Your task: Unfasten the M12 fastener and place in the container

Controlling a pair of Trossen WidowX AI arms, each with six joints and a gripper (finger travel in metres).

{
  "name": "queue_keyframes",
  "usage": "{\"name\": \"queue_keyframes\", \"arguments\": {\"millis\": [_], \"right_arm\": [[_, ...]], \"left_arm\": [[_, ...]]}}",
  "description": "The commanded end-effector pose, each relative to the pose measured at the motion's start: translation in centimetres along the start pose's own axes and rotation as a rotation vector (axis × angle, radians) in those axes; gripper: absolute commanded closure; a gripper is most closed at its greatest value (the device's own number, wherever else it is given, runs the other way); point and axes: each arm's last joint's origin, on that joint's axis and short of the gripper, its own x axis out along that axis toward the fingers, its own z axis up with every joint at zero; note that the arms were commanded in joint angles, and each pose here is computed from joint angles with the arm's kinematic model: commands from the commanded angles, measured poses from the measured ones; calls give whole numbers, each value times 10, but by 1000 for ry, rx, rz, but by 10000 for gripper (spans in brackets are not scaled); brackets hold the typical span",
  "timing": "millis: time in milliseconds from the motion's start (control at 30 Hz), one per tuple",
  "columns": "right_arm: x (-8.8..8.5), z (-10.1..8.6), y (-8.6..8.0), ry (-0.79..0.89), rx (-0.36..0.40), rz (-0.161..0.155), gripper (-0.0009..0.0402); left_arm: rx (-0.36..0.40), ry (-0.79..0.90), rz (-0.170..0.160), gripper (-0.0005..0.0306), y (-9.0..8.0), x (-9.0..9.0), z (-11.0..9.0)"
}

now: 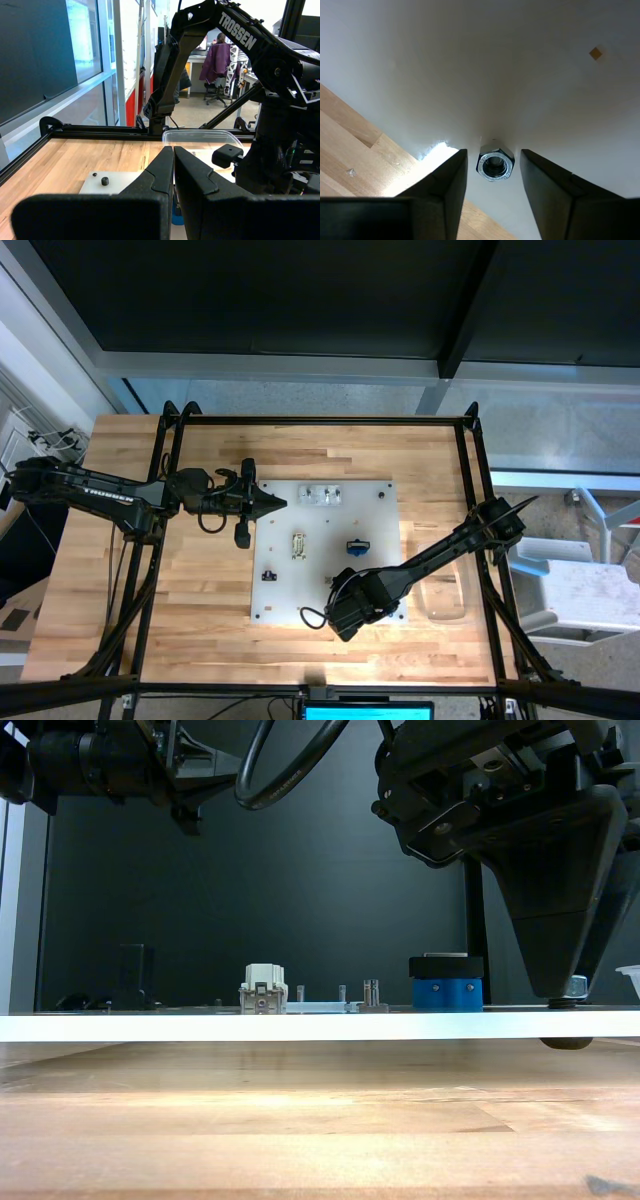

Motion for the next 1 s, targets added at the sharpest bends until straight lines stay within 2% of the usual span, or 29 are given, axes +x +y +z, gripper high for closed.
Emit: {"name": "queue_keyframes", "arguments": {"millis": [33,333,400,467,600,867,1000], "right_arm": [[0,0,0,0,-12,1,285],[0,0,0,1,-35,2,356],[0,0,0,1,-65,2,367],[0,0,0,1,-136,2,376],[0,0,0,2,-350,3,390],[0,0,0,0,-962,2,391],[0,0,0,-1,-1229,3,392]], "left_arm": [[0,0,0,300,0,0,0],[0,0,0,300,0,0,0],[0,0,0,300,0,0,0],[0,0,0,300,0,0,0],[0,0,0,300,0,0,0],[0,0,0,300,0,0,0],[0,0,0,300,0,0,0]]}}
